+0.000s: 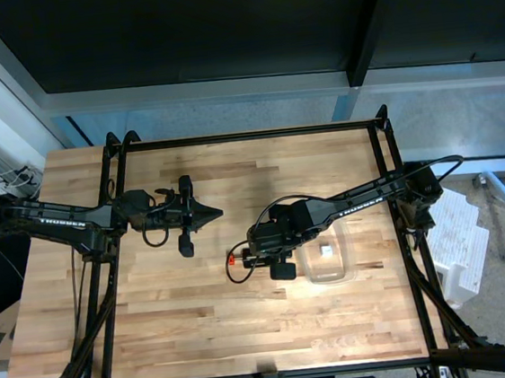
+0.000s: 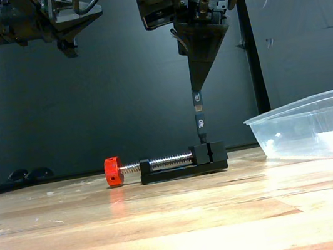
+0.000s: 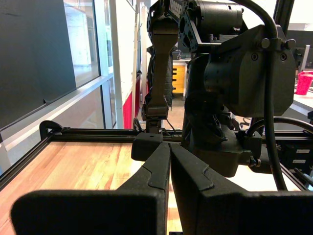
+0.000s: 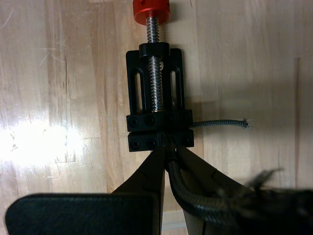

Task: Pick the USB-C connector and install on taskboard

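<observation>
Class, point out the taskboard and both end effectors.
taskboard (image 2: 183, 172): low view, black base.
left end effector (image 1: 215, 213): high view, shut fingertips, raised left of the taskboard.
right end effector (image 2: 196, 90): low view, fingertips, above the taskboard, shut on the USB-C connector (image 2: 200, 119).

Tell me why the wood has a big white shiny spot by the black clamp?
Right wrist view: glare, light bouncing off the table beside the taskboard; the right end effector above it grips the USB-C connector, its cable blurred. Left wrist view: the left end effector, shut, hangs above the table.
</observation>
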Controlling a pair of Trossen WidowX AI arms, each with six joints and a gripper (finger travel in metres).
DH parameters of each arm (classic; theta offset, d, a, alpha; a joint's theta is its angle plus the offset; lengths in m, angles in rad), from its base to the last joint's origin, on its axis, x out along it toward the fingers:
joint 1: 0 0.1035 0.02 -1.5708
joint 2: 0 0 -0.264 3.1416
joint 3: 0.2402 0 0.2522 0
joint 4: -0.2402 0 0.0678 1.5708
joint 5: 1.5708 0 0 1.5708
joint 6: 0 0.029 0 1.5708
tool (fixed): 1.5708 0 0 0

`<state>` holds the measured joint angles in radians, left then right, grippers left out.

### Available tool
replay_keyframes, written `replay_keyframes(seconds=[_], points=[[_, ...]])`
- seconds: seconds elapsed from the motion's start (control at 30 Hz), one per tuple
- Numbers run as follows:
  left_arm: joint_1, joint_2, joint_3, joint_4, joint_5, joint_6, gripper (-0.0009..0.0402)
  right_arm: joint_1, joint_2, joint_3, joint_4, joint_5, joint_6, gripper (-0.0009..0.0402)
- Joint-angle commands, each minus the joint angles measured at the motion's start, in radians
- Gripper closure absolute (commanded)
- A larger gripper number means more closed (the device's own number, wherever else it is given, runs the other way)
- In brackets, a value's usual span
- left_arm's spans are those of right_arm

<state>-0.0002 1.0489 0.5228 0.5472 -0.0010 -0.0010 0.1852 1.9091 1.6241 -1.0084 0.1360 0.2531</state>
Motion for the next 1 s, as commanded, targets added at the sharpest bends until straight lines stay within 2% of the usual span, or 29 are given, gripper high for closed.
replay_keyframes(seconds=[0.03,1.0], points=[[0.0,0.0,0.0,0.0,0.0,0.0,0.0393,0.002,-0.001,-0.004,0.006,-0.006,0.0,0.0393],[0.0,0.0,0.0,0.0,0.0,0.0,0.0393,0.005,-0.001,-0.025,0.026,0.003,-0.008,0.0393]])
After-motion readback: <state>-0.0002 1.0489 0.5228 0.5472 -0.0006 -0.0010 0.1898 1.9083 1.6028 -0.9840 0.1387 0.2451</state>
